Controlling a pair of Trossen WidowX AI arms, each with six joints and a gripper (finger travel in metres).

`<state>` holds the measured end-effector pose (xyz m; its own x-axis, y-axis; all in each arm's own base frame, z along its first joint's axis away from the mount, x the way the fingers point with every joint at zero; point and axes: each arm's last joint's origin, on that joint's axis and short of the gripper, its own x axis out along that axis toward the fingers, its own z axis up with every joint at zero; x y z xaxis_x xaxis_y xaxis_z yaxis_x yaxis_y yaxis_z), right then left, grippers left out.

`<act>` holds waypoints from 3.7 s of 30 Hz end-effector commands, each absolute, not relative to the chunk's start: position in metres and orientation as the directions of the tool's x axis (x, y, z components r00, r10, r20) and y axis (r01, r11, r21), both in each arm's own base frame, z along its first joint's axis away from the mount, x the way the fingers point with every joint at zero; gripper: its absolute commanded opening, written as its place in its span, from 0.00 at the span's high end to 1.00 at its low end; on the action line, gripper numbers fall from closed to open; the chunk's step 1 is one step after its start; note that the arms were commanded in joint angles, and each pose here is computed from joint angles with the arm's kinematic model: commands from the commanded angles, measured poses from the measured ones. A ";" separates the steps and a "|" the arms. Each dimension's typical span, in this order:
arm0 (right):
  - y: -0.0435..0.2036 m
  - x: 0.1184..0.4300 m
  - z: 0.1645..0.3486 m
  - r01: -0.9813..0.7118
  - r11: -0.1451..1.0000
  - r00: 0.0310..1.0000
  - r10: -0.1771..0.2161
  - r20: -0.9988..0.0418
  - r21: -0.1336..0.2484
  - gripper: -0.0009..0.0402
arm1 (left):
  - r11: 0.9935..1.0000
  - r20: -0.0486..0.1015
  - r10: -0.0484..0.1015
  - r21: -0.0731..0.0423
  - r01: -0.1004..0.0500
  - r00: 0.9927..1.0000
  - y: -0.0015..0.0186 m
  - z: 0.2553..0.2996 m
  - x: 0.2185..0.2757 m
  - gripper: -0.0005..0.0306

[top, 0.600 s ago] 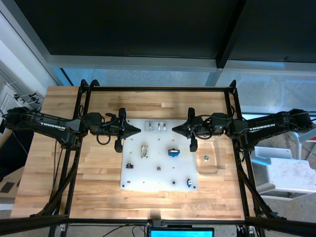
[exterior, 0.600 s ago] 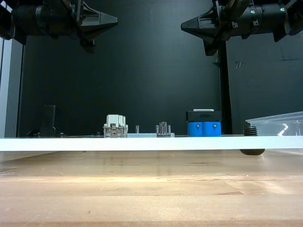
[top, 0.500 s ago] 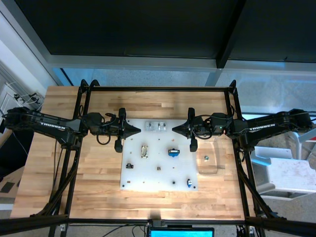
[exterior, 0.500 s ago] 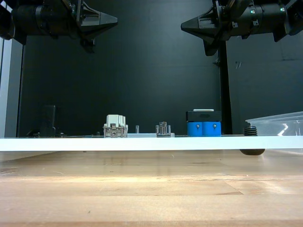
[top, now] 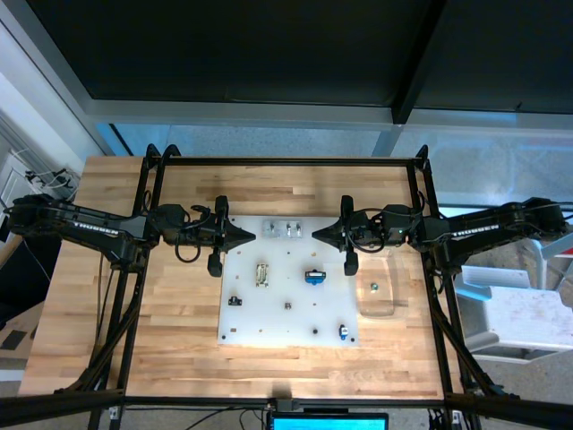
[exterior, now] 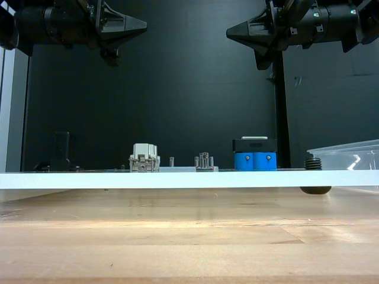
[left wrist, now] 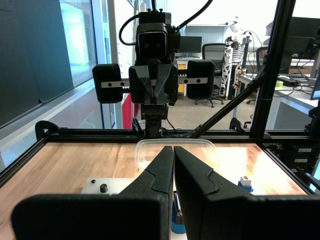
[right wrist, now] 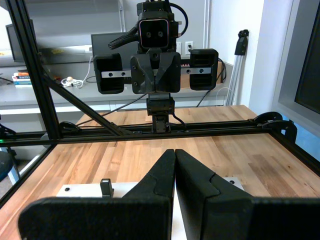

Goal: Pick the M12 fastener and fasten on the M12 threads

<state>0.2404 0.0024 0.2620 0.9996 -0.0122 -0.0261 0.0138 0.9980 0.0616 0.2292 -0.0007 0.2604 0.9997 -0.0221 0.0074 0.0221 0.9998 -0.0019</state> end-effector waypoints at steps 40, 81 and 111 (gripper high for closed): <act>0.014 0.191 0.283 -0.460 0.883 0.308 0.260 -0.915 0.096 0.98 | 1.000 0.008 -0.022 -0.002 0.022 1.000 -0.0006 0.2605 0.2292 0.98; 0.062 0.199 0.232 -0.998 0.015 0.061 -0.045 -0.997 -0.062 0.79 | 1.000 0.008 -0.022 -0.002 0.022 1.000 -0.0006 0.2605 0.2292 0.98; 0.070 0.198 0.170 -0.994 -0.098 0.052 -0.037 -0.998 -0.048 0.47 | 1.000 0.008 -0.022 -0.002 0.022 1.000 -0.0007 0.2605 0.2292 0.98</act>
